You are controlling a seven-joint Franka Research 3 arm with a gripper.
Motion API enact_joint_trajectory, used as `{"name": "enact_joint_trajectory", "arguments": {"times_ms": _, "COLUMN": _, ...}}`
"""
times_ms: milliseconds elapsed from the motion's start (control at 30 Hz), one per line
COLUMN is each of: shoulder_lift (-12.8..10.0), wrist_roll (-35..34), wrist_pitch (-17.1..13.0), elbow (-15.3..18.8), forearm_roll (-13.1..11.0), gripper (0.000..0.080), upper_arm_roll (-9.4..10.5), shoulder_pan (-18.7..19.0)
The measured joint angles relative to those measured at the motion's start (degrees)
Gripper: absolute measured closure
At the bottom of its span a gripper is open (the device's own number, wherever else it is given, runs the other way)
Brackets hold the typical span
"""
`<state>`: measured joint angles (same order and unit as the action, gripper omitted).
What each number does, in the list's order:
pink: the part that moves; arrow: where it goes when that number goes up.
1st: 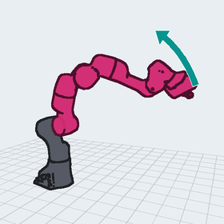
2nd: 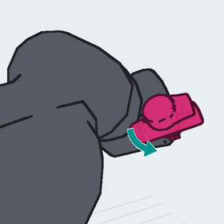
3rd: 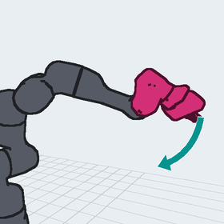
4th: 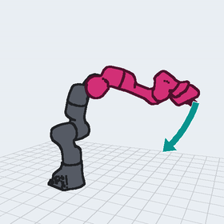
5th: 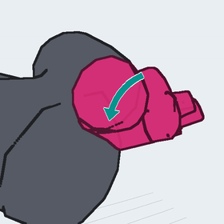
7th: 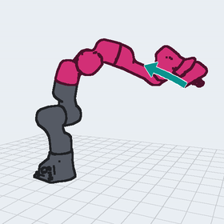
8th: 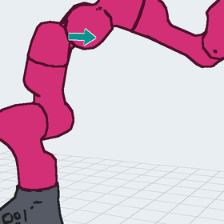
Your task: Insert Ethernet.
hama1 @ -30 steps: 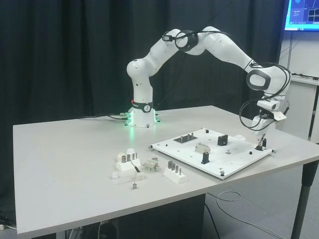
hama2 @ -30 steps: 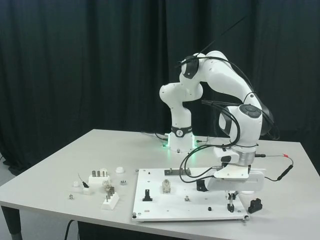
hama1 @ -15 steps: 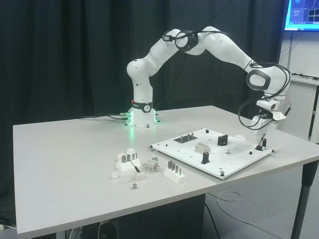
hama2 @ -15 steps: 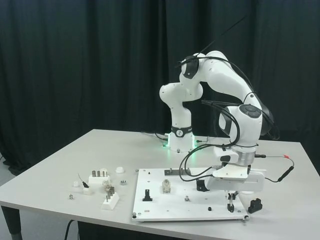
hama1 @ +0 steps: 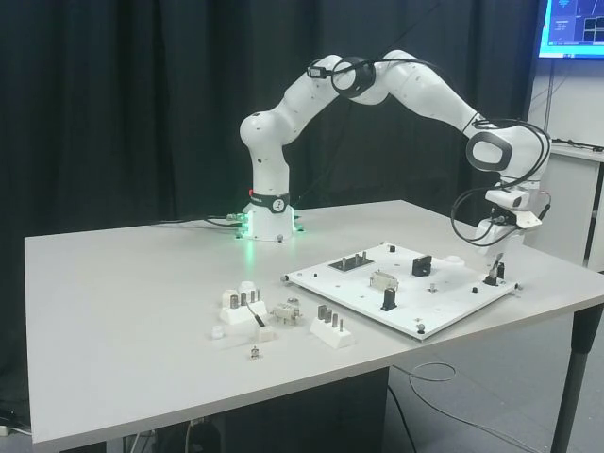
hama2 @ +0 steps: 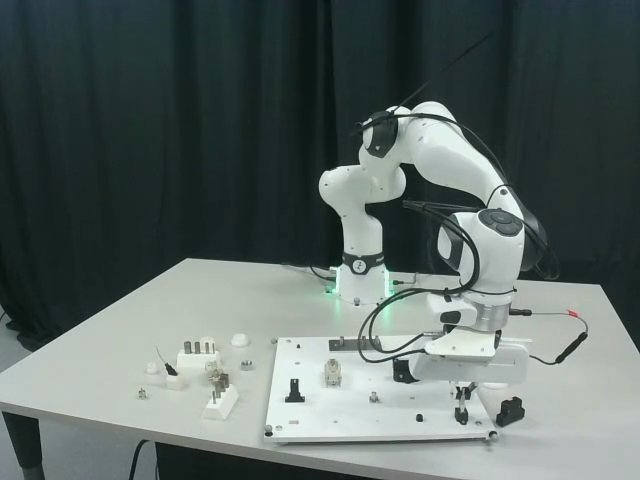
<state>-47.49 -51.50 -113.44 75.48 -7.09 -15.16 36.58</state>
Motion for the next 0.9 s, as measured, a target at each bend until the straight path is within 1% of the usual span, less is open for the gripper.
{"name": "enact_joint_trajectory", "arguments": {"times_ms": 900, "shoulder_lift": -0.03, "wrist_roll": 1.38, "wrist_pitch": -0.32, "elbow": 0.01, "forearm_roll": 0.36, "gripper": 0.0732, "upper_arm_roll": 0.0, "shoulder_pan": 0.11}}
